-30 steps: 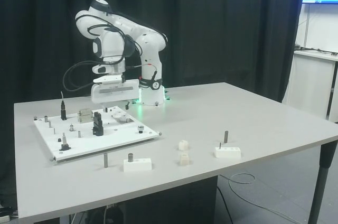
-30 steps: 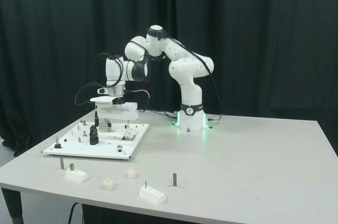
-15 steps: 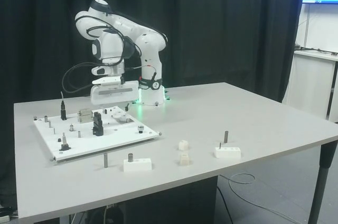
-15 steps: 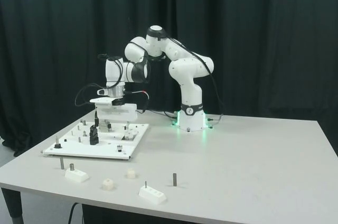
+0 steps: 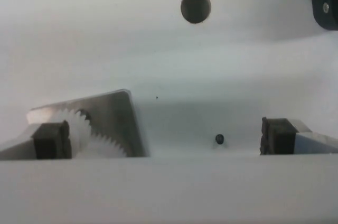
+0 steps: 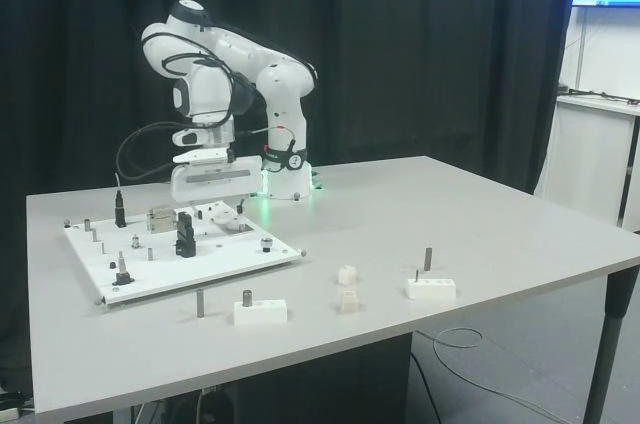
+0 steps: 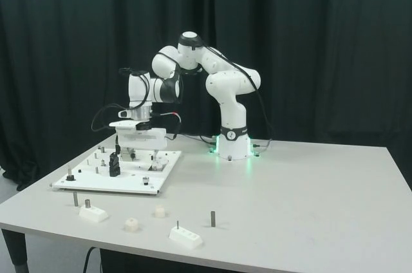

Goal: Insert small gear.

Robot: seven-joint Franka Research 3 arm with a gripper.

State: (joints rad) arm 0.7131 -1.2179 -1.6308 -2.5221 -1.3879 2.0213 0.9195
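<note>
In the wrist view my gripper (image 5: pixel 163 138) stands open above the white board (image 5: pixel 158 60), with nothing between its black fingertips (image 5: pixel 51 139). Beside one fingertip lie white toothed gears (image 5: pixel 100 142), meshed on a grey metal plate (image 5: pixel 113 115). Which of them is the small gear I cannot tell. From the first room view the gripper (image 6: pixel 213 204) hangs a short way above the far part of the white board (image 6: pixel 220 254). The second room view shows the gripper (image 7: pixel 143 149) over the board (image 7: pixel 129 179) as well.
A black round part (image 5: pixel 195 7) and a small black screw (image 5: pixel 219 139) sit on the board. Black upright parts (image 6: pixel 185 234) and several pegs stand on it. White blocks with pins (image 6: pixel 260 311) (image 6: pixel 430 288) and small white pieces (image 6: pixel 347 274) lie near the table's front edge.
The arm has lifted the gripper straight up from the board by a small amount. Nothing on the board or table has moved.
</note>
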